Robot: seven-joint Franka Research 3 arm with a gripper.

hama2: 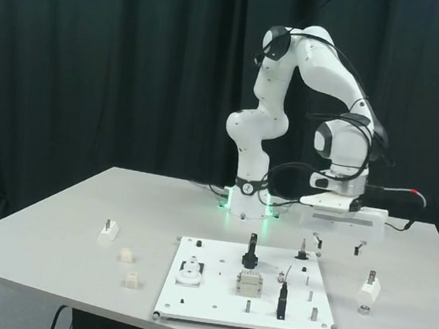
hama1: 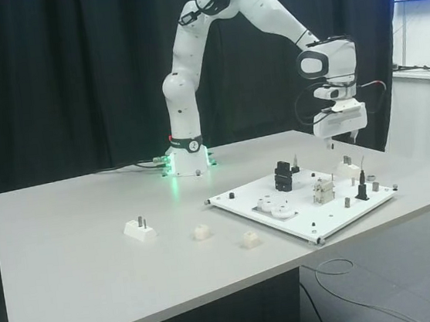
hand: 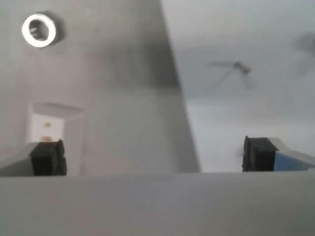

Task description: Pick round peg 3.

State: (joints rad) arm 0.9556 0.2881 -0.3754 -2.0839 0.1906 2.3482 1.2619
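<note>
A short grey round peg (hama2: pixel 371 275) stands upright in a small white holder block (hama2: pixel 368 290) on the table, right of the white board (hama2: pixel 212 295). From the wrist view the same block (hand: pixel 47 129) lies below, close by one black fingertip (hand: pixel 47 157). My gripper (hama2: pixel 338 243) hangs open above the table, between the board's right edge and the block, well above both and holding nothing. It shows in the first room view as gripper (hama1: pixel 341 140), with the block (hama1: pixel 350 166) beneath, and in the wrist view as gripper (hand: pixel 152 156).
A small white ring (hand: pixel 39 30) lies on the table near the block, ring (hama2: pixel 363 309). The board carries several upright pegs and black and white fixtures (hama2: pixel 250 257). Another white peg holder (hama2: pixel 107 233) and two small white blocks (hama2: pixel 125 255) sit far left. The table's edge (hand: pixel 177 88) is right under me.
</note>
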